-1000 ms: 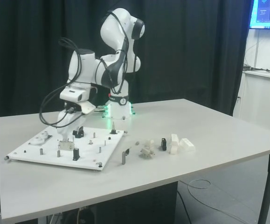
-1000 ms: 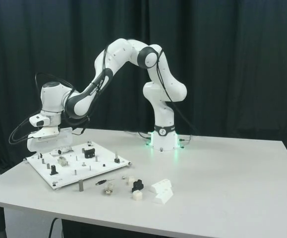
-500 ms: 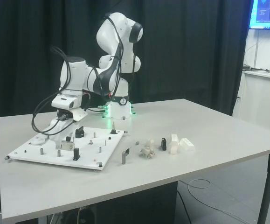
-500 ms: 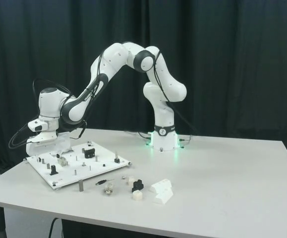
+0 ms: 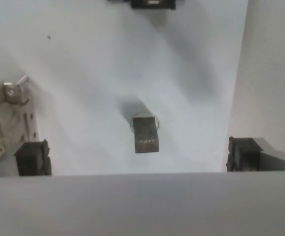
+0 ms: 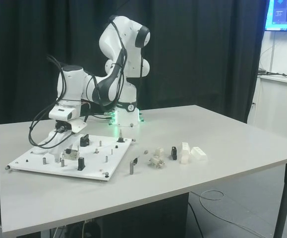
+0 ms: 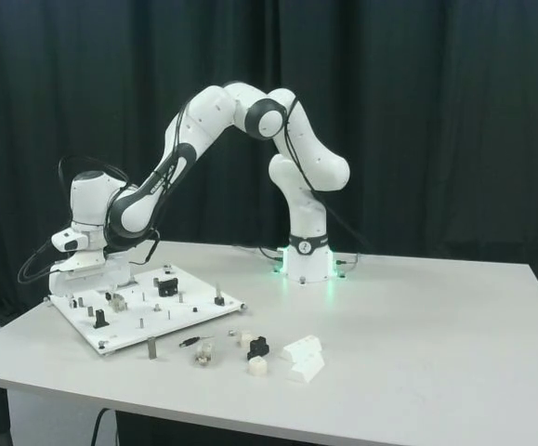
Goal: Remove square peg 3.
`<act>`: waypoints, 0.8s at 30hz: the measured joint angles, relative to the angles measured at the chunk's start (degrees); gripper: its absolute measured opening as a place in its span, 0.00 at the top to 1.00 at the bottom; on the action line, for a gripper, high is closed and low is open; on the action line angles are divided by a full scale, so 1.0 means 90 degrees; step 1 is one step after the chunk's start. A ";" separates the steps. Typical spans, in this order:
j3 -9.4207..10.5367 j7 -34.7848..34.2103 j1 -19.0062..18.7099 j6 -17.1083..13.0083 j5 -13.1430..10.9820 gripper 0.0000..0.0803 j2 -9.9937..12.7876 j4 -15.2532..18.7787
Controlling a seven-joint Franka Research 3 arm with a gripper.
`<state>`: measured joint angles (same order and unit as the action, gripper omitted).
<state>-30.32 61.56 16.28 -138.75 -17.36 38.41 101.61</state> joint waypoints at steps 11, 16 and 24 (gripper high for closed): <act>0.0002 0.0372 0.0048 -0.0051 -0.0352 0.00 0.0105 -0.0032; 0.0002 0.0419 0.0054 -0.0096 -0.0478 0.00 0.0163 -0.0062; 0.0002 0.0457 0.0066 -0.0155 -0.0574 0.00 0.0308 -0.0173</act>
